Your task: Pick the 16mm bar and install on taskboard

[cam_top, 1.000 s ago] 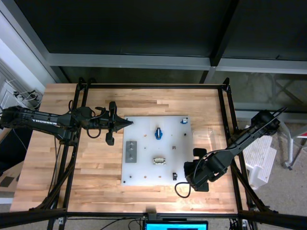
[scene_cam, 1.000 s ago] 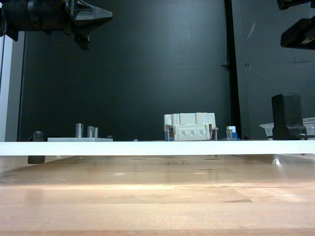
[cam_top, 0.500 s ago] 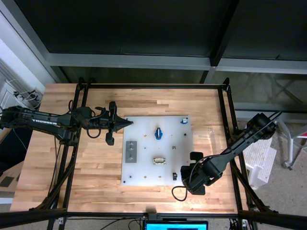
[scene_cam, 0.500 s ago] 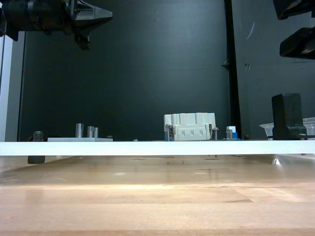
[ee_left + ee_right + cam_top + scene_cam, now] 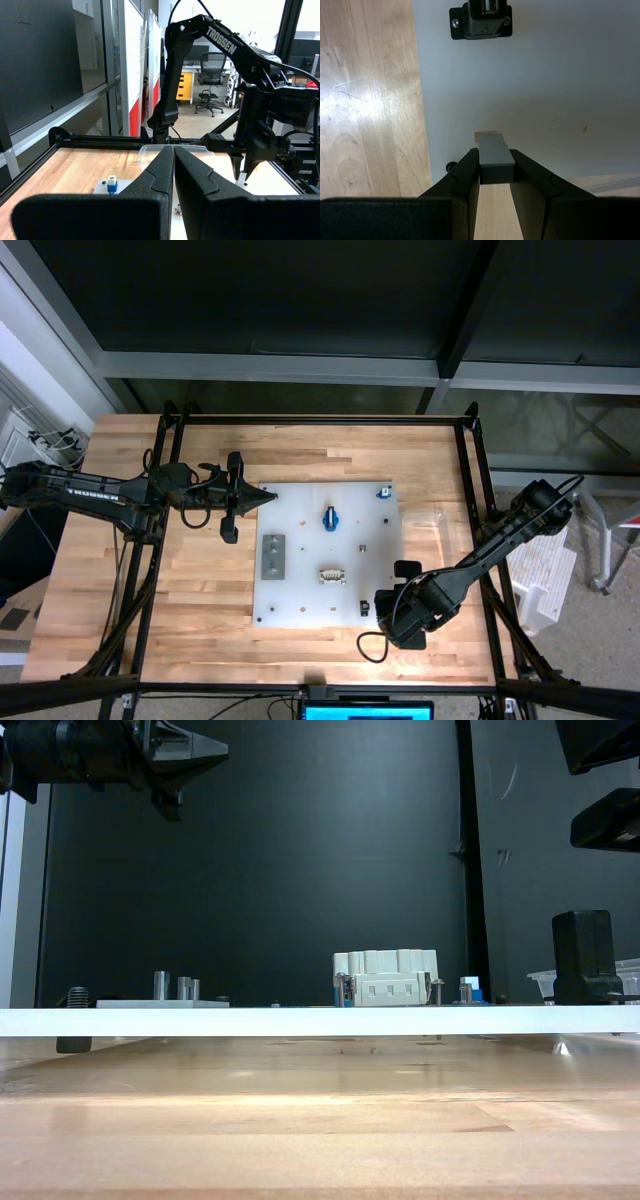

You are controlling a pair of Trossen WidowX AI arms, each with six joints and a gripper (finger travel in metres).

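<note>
— While the right hand (image 5: pixel 495 156) hangs over the near right corner of the white taskboard (image 5: pixel 300 540), where is the 16mm bar (image 5: pixel 496 150)?

— It is pinched between the two black fingers (image 5: pixel 465 175) of that hand, held above the board and not in any seat. It is a grey metal block with flat faces and sharp edges. Its long axis runs along the fingers. The free end points to the board, just before a small tan square opening (image 5: pixel 486 134).

— And the left hand (image 5: pixel 173 150)?

— It is in the air at the far left corner of the board, above the wooden counter (image 5: pixel 180 580). Its matt black fingers are pressed together, with nothing between them.
</note>
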